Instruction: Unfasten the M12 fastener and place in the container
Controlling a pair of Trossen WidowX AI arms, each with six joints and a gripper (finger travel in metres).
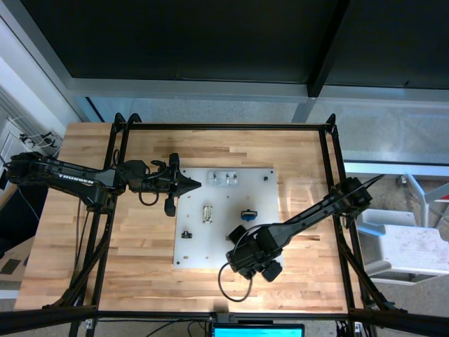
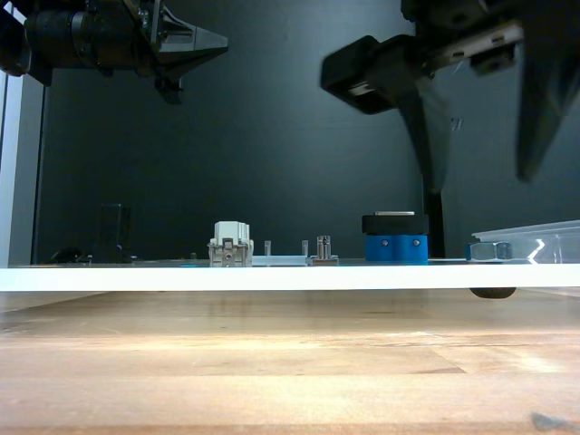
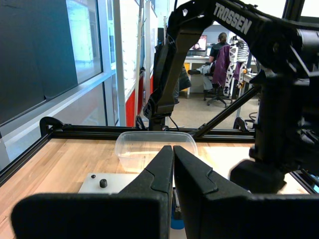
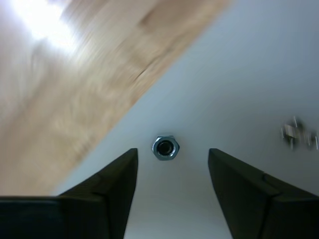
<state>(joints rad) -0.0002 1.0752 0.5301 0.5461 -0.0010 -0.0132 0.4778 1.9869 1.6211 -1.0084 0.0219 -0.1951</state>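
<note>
The right hand [image 2: 483, 179] hangs spread wide and empty over the nut [image 4: 165, 148], which sits on its stud at the board's [image 1: 203, 246] five o'clock corner. If it closes off-centre, its fingers [image 4: 119, 189] could slip off the flats. The tray [image 1: 303, 191] lies at two o'clock. The left hand [image 1: 191, 184], pressed together and empty, is at ten.

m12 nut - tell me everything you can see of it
The M12 nut is a small hexagon of shiny silver metal with a dark centre. It lies flat and low on the white board near its edge, apparently run down on its stud, with no ribs showing beneath. Nothing touches it: the right gripper hovers above, one open finger on either side. The left gripper, shut, is parked over the board's left edge.
</note>
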